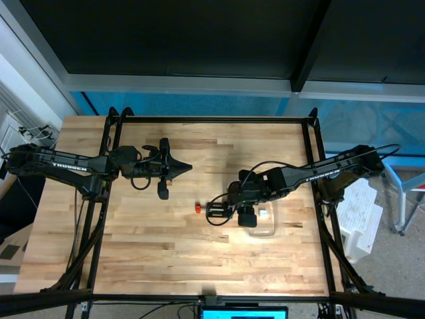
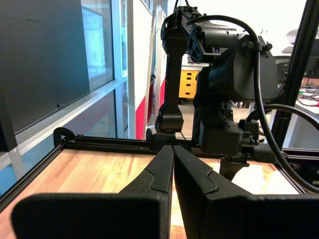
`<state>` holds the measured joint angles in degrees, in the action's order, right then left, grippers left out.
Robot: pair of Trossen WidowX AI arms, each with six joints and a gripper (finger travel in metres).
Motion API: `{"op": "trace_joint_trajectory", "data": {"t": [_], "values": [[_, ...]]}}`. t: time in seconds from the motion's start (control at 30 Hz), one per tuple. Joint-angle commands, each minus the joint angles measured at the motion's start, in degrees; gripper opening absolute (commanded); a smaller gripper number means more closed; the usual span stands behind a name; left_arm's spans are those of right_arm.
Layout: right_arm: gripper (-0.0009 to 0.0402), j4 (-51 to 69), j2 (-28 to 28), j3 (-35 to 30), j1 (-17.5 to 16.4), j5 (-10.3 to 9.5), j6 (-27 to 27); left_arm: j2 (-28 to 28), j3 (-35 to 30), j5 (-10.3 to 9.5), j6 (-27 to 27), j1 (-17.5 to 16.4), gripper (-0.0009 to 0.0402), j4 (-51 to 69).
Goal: Pick the usb-c connector and install on the hub
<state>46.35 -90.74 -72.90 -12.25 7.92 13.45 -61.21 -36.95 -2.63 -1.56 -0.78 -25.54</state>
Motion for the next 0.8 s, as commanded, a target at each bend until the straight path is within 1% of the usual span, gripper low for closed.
{"op": "trace_joint_trajectory", "data": {"t": [0.03, 0.23, 0.37, 0.53, 0.7, 0.8], "values": [[0.0191, 0.0, 0.5, 0.1, 0.0, 0.07, 0.0, 0.0, 0.0, 0.00, 0.0, 0.0, 0.0000, 0.0], [0.0180, 0.0, 0.9, 0.2, 0.0, 0.04, -0.5, 0.0, 0.0, 0.00, 0.0, 0.0, 0.0000, 0.0], [0.0165, -0.9, 3.1, 1.4, 0.1, 0.04, -1.0, 0.0, 0.0, -0.02, 0.0, 0.0, 0.0000, 0.0], [0.0136, -5.8, 9.8, 7.3, 2.1, 0.00, -2.5, 0.0, 0.0, 0.00, 0.0, 0.0, 0.0000, 0.0], [0.0094, -18.4, 17.1, 14.0, 4.0, 0.02, -5.7, 0.0, 0.0, 0.00, 0.0, 0.0, 0.0000, 0.0], [0.0061, -25.0, 21.1, 17.4, 5.9, -0.20, -8.0, 0.0, 0.0, 0.00, 0.0, 0.0, 0.0000, 0.0]]}}
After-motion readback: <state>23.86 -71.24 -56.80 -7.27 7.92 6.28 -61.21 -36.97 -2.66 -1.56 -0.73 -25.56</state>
